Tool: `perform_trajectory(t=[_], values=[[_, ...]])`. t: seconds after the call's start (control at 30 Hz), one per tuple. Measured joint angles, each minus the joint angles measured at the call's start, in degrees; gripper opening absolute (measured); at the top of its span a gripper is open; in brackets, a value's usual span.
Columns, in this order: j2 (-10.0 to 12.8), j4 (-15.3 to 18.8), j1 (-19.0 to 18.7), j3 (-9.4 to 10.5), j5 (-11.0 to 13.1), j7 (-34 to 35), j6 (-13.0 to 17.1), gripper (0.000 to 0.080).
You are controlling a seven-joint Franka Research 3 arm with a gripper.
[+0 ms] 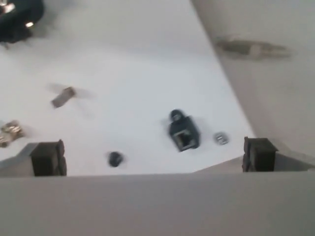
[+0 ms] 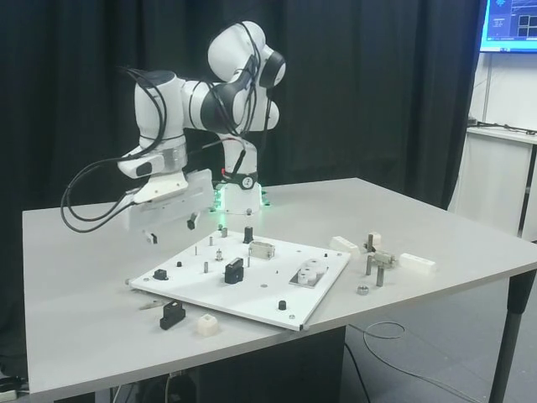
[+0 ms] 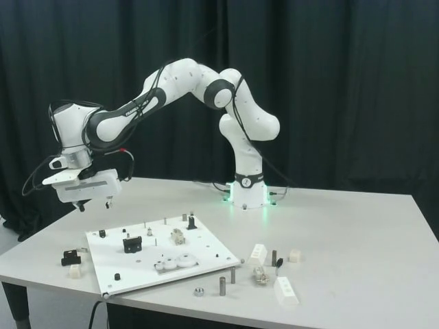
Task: Remove BNC.
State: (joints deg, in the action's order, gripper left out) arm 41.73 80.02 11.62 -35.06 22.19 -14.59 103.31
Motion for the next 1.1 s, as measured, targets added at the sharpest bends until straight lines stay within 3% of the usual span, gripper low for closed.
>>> perform_trajectory(t=[0.47,0.7,1.1], values=[[-3.5,7.3,-4.2,-1.77,-0.1,3.0,-1.5,0.0800],[-6.1,12.2,-6.3,-2.45,-0.1,9.2,-1.4,0.0800],[-11.9,22.3,-10.5,-2.90,-0.8,21.5,4.3,0.0800]])
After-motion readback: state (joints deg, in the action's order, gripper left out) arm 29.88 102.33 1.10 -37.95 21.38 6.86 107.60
